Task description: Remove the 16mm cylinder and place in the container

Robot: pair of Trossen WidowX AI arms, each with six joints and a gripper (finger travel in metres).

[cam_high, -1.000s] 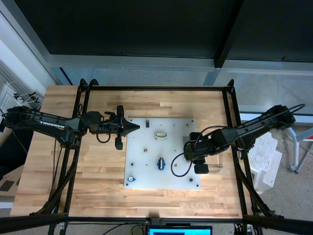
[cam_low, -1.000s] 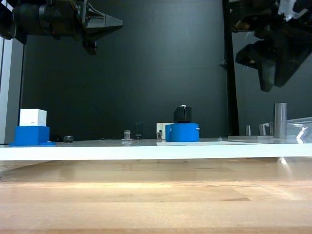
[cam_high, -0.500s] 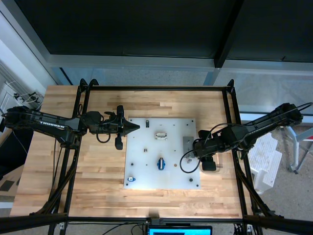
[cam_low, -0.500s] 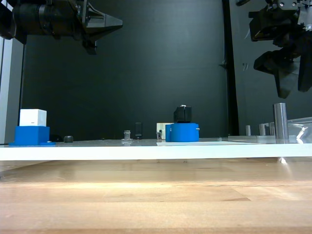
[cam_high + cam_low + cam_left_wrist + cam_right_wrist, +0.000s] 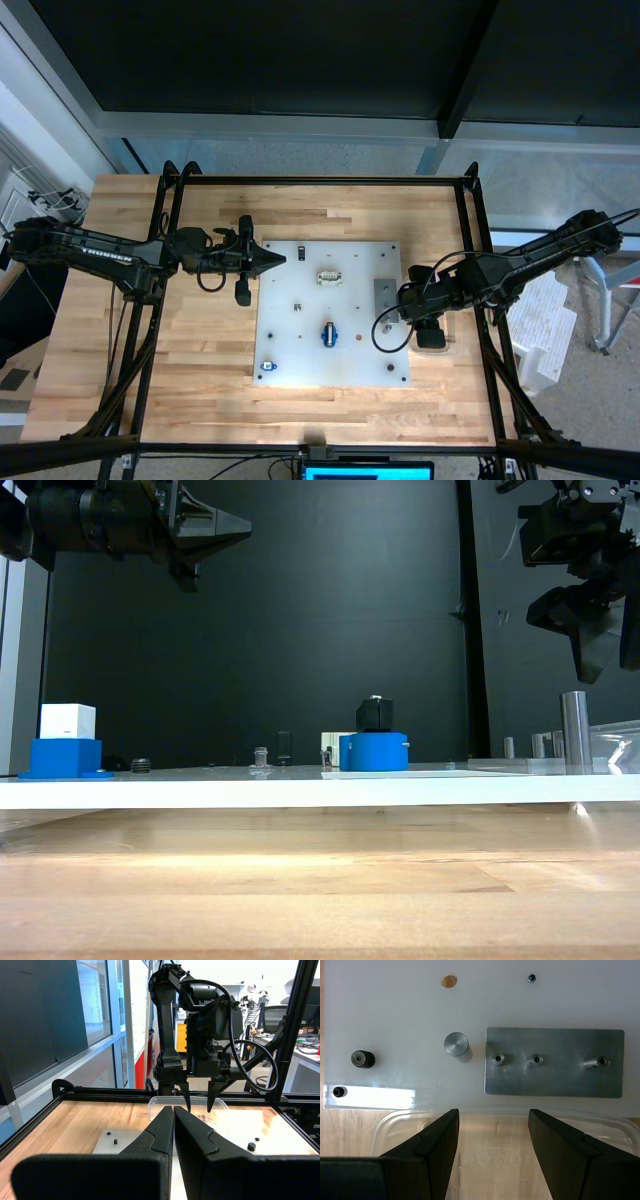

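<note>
Fingers (image 5: 437, 1147) of right gripper (image 5: 492, 1112) spread, empty, over container (image 5: 390, 1122), high view right; left gripper (image 5: 272, 258) clenched, mid-left; 16mm cylinder (image 5: 456, 1044) stands on board (image 5: 395, 1010).

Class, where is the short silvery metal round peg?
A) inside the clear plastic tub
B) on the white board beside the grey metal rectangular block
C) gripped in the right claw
B: the silvery metal round peg stands on the white board beside the grey metal rectangular block; the open right claw hovers empty over the clear plastic tub, and the shut left claw hangs over the board's left edge.
</note>
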